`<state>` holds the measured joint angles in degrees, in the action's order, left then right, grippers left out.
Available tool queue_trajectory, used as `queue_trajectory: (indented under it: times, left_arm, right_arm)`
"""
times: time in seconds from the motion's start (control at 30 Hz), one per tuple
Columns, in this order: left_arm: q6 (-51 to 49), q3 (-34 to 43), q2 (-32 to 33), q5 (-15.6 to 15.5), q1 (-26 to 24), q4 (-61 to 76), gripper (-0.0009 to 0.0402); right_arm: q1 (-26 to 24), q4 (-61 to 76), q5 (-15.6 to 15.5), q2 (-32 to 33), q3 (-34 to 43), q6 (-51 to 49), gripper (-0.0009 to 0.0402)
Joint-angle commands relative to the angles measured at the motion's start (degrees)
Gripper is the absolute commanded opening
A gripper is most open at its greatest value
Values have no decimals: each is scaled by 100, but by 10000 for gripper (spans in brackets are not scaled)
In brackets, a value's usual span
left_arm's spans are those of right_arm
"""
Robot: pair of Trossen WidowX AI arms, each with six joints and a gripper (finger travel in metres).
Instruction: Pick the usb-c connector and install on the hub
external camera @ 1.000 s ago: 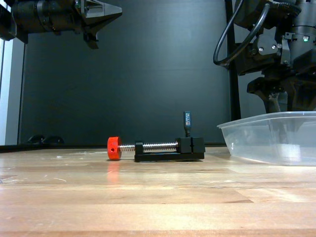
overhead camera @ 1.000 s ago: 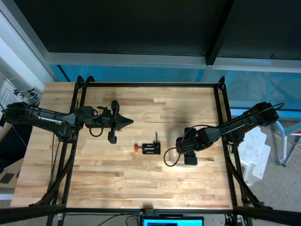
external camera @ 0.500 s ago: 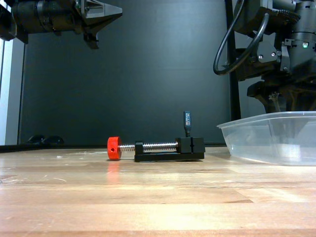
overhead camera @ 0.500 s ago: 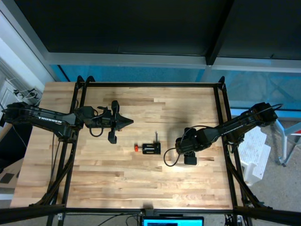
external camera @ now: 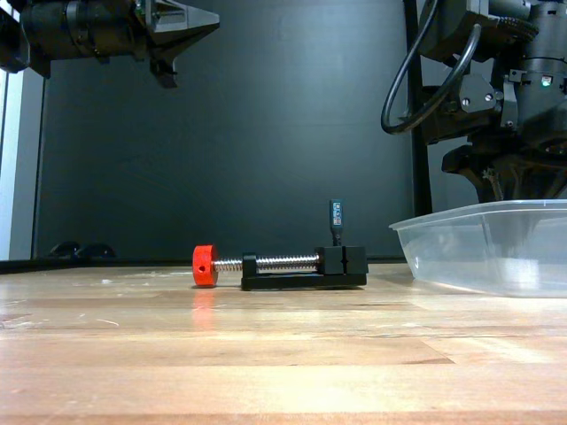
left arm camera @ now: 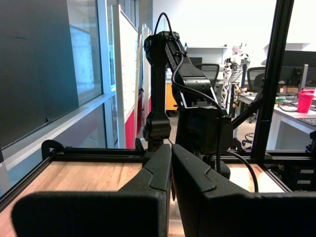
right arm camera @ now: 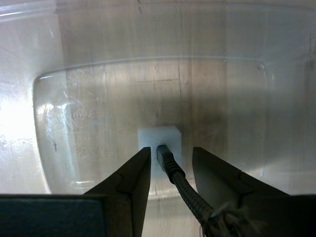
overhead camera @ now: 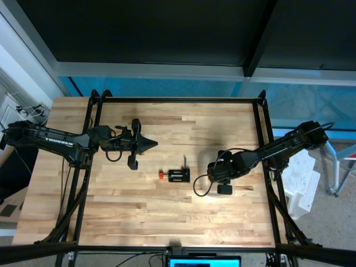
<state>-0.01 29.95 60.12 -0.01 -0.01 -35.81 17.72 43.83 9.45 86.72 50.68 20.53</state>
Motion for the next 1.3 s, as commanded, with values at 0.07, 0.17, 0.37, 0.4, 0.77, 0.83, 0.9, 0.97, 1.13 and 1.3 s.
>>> queue_trajectory:
  times: [0.07, 0.17, 0.37, 0.4, 0.77, 0.83, 0.9, 0.97, 1.13, 1.3]
  left_arm:
    - [0, 0, 0, -2, 0, -2, 0]
    - [0, 0, 0, 0, 0, -2, 0]
    - [0, 0, 0, 0, 2, -2, 0]
    - [0, 0, 0, 0, 2, -2, 0]
    - [0, 0, 0, 0, 0, -2, 0]
    - [0, 0, 0, 0, 2, -2, 0]
    - [0, 0, 0, 0, 0, -2, 0]
    - [0, 0, 0, 0, 2, -2, 0]
    - [0, 0, 0, 0, 0, -2, 0]
    - [0, 0, 0, 0, 0, -2, 0]
  right_arm:
    - [0, 4, 0, -2, 2, 2, 90]
    - [0, 7, -2, -2, 2, 2, 79]
    - [0, 46, 0, -2, 2, 2, 57]
    - [0, 48, -2, -2, 2, 2, 53]
    - [0, 44, -4, -4, 2, 0, 8]
    - [0, 46, -7, -4, 2, 0, -1]
    - [0, 46, -7, -4, 2, 0, 1]
    - [0, 46, -7, -4, 2, 0, 3]
    - [0, 46, -28, -7, 2, 0, 0]
    - [0, 46, -50, -15, 2, 0, 0]
